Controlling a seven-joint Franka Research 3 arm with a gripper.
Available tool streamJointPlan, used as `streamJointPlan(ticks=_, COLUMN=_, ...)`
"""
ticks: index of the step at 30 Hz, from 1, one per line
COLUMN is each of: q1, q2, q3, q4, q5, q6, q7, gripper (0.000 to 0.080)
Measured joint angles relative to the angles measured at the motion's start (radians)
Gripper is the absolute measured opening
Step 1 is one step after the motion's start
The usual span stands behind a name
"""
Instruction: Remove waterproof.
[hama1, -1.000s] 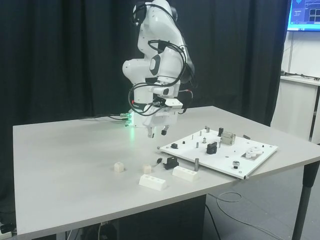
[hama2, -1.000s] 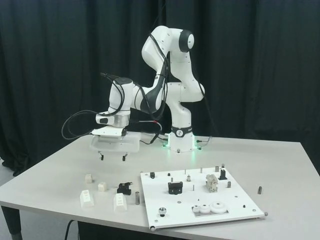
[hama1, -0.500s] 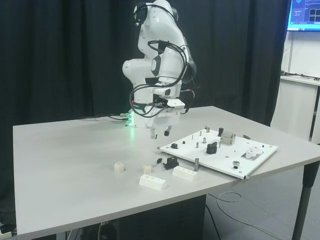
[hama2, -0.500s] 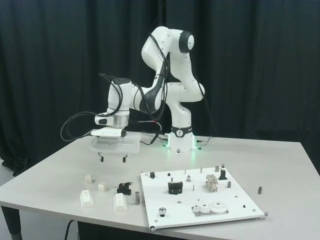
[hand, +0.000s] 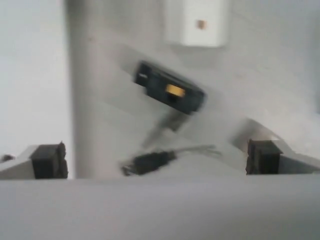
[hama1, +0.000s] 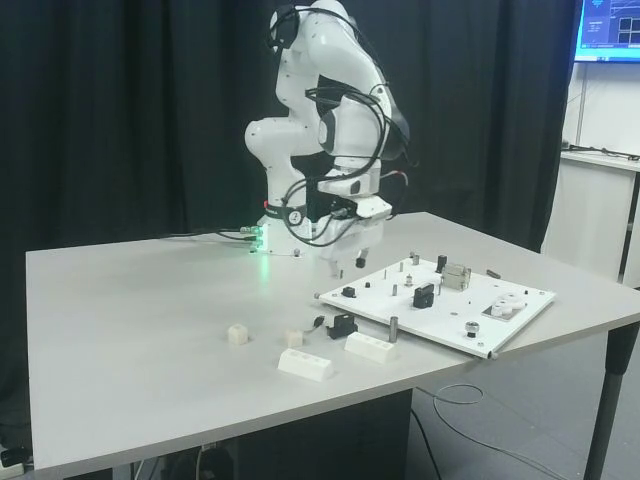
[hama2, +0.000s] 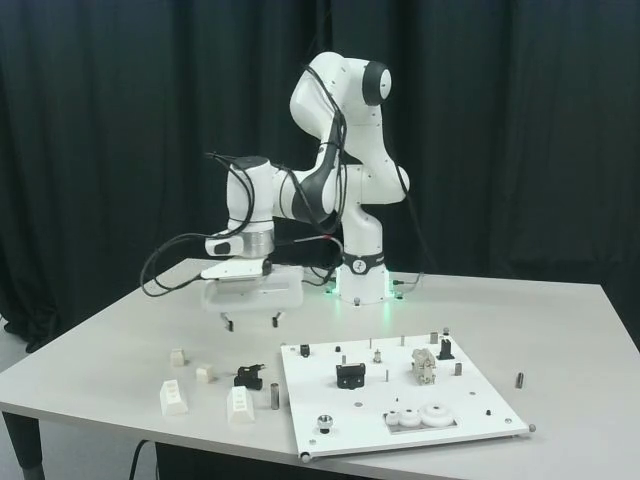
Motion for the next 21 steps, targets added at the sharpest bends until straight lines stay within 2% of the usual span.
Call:
streamJointPlan(ticks=10, q1=0.047, q2=-0.011, q3=0.045, q4=-0.002, q5=0.097, q6=-0.078, q7=0.01, gripper=0.08)
streamJointPlan(ticks=21, q1=0.173, q2=-0.02, q3=0.049, q4=-0.023, q5=0.179, q6=-0.114, q7=0.105, gripper=0.08)
